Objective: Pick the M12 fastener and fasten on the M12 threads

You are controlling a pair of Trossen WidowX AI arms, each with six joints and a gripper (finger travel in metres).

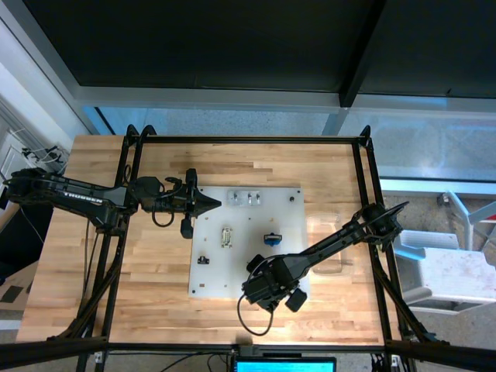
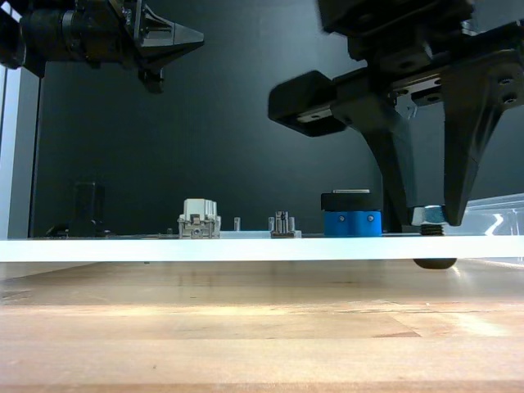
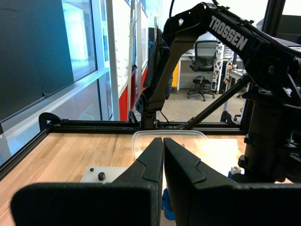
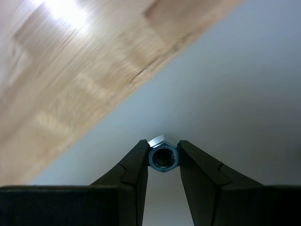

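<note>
The right claw [image 2: 426, 223] squeezed the little silver nut [image 4: 163, 158] on top of its black stud [image 2: 432, 231], low on the white board [image 1: 209, 271]. The left claw [image 1: 215, 203] hung shut above the board's far left side.

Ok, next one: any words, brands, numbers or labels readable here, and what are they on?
"TROSSEN": white letters on the right arm, seen in the left wrist view.
On the left arm: white lettering in the high view, too small to read.
Nothing else is legible.
The left gripper hangs shut over the white board's far left edge; the right gripper is shut on the nut at its near right edge.
</note>
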